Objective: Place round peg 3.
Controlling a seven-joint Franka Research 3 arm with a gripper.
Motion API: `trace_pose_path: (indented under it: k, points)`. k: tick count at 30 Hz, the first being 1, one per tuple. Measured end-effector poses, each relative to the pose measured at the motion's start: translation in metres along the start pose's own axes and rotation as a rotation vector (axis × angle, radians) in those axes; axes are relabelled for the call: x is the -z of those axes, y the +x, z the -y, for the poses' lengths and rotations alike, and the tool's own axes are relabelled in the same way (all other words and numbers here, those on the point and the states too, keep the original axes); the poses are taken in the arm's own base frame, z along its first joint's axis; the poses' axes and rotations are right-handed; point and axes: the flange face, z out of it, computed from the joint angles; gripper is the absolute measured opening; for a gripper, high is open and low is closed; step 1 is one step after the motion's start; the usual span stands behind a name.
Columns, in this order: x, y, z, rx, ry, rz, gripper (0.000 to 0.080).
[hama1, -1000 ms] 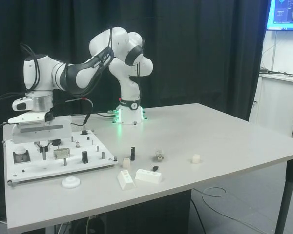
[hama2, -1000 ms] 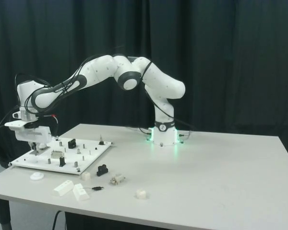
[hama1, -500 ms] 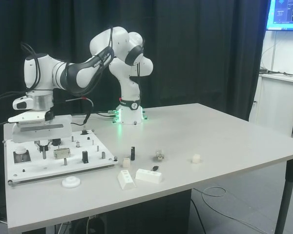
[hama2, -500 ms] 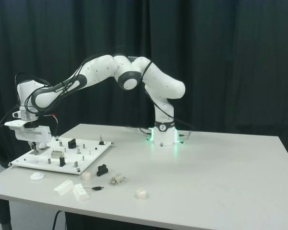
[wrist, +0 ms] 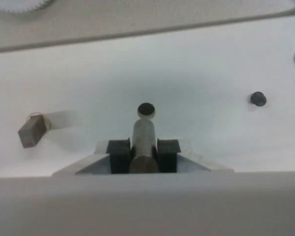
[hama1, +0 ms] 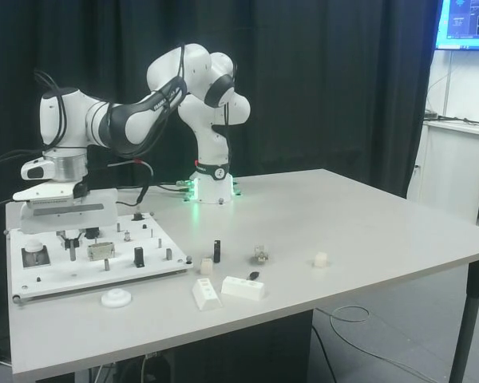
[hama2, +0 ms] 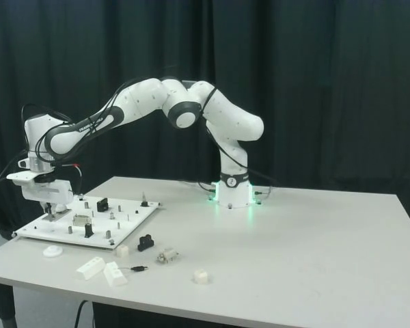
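In the wrist view my gripper (wrist: pixel 143 151) is shut on round peg 3 (wrist: pixel 143 137), a grey cylinder held between the black pads (wrist: pixel 119 150). The peg's lower end sits right at a dark round hole (wrist: pixel 146 109) in the white board (wrist: pixel 201 64); whether it has entered the hole I cannot tell. In the room views the gripper (hama1: pixel 70 237) (hama2: pixel 49 207) hangs low over the far left part of the white board (hama1: pixel 156 270) (hama2: pixel 126 213), pointing straight down.
The board carries several upright pegs and black parts (hama1: pixel 138 255), a small grey block (wrist: pixel 32 132) and another dark hole (wrist: pixel 258 99). A white gear disc (hama1: pixel 116 298), two white blocks (hama1: pixel 206 293) (hama1: pixel 242 287), a black piece (hama1: pixel 217 250), a metal connector (hama1: pixel 260 255) and a white cube (hama1: pixel 321 259) lie on the grey table.
The hand rose very slightly over the board about a second ago and has held still since. The peg stays in the grip.
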Motion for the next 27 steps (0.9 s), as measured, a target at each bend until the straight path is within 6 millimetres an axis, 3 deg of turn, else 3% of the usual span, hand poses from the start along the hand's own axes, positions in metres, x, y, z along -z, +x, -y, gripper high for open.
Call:
trace_pose_path:
  k: [14, 27]
  points:
    - [0.001, -0.001, 0.019, -0.029, 0.014, -0.007, 0.011]
    - [0.008, -0.006, 0.072, -0.063, 0.055, -0.013, 0.011]
